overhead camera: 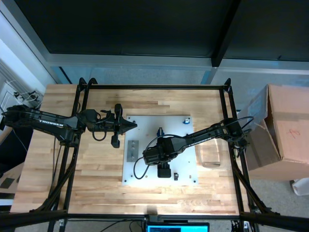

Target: Remove the HAN10E connector from the taskboard and place in the container

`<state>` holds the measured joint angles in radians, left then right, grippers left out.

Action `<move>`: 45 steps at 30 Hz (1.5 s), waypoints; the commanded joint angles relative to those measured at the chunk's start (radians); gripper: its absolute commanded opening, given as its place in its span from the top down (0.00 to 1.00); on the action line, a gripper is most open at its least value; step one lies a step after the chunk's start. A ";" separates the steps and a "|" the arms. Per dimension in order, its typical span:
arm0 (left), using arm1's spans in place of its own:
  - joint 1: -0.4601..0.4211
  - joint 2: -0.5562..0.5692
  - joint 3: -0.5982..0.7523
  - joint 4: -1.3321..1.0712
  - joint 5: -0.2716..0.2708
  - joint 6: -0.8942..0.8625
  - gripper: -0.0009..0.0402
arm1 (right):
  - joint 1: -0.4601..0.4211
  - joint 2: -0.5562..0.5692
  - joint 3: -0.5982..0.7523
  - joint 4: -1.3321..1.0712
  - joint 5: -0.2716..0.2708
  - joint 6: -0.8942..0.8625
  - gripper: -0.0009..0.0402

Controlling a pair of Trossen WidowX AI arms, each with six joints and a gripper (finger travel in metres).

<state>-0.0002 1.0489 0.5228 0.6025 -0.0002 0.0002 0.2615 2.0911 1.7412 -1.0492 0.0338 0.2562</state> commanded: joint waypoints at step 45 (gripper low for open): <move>0.000 0.000 0.000 0.000 0.000 0.000 0.98 | 0.018 -0.231 -0.105 -0.071 0.000 0.000 0.92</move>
